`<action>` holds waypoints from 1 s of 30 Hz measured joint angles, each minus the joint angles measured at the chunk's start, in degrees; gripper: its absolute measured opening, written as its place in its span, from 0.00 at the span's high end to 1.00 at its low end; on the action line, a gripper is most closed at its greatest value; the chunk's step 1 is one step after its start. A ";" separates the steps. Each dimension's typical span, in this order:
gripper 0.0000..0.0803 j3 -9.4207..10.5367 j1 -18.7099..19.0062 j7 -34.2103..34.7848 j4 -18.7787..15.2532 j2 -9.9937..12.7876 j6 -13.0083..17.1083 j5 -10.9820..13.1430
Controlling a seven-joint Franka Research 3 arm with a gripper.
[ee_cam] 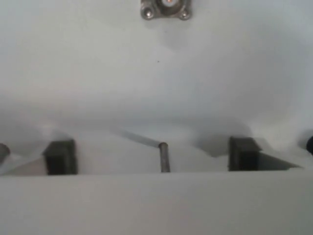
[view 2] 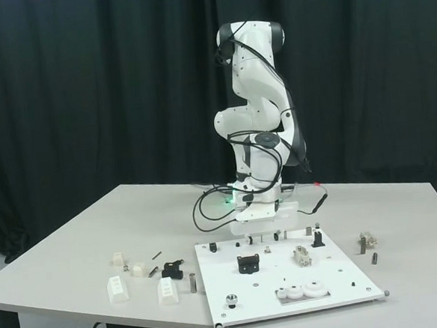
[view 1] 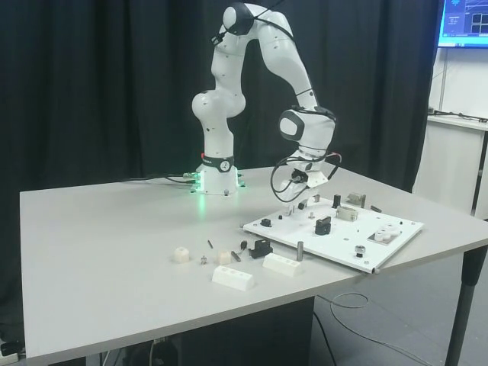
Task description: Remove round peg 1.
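In the wrist view a thin grey round peg (ee_cam: 164, 157) stands upright on the white board (ee_cam: 146, 73). My gripper (ee_cam: 152, 155) is open, with one black fingertip (ee_cam: 61, 156) on each side of the peg and a wide gap to both. From the room views the gripper (view 1: 300, 198) (view 2: 264, 232) hangs low over the far edge of the white board (view 1: 396, 242) (view 2: 340, 294), close to the arm's base. The peg itself cannot be made out in the room views.
A metal connector (ee_cam: 165, 9) is fixed on the board beyond the peg. The board carries black fixtures (view 2: 247, 263) and white gears (view 2: 302, 291). Beside the board lie white blocks (view 1: 233, 277) (view 2: 168, 290), a black part (view 1: 262, 248) and a standing grey peg (view 2: 191, 282).
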 joint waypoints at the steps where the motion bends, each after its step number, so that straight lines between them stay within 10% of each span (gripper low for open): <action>1: 0.00 0.18 -0.21 0.01 0.05 -0.01 0.00 0.00; 2: 0.16 0.30 -0.37 0.03 0.11 -0.01 0.00 0.00; 7: 0.16 0.71 -1.21 0.04 0.56 -0.38 -0.09 0.00; 8: 0.39 0.75 -1.33 0.04 0.61 -0.54 -0.14 0.00; 16: 0.39 0.76 -1.91 0.04 0.69 -1.76 -1.48 0.00; 17: 0.85 0.76 -1.95 0.04 0.69 -1.83 -1.66 0.00; 30: 0.97 1.00 -2.01 0.04 0.78 -2.24 -2.92 0.27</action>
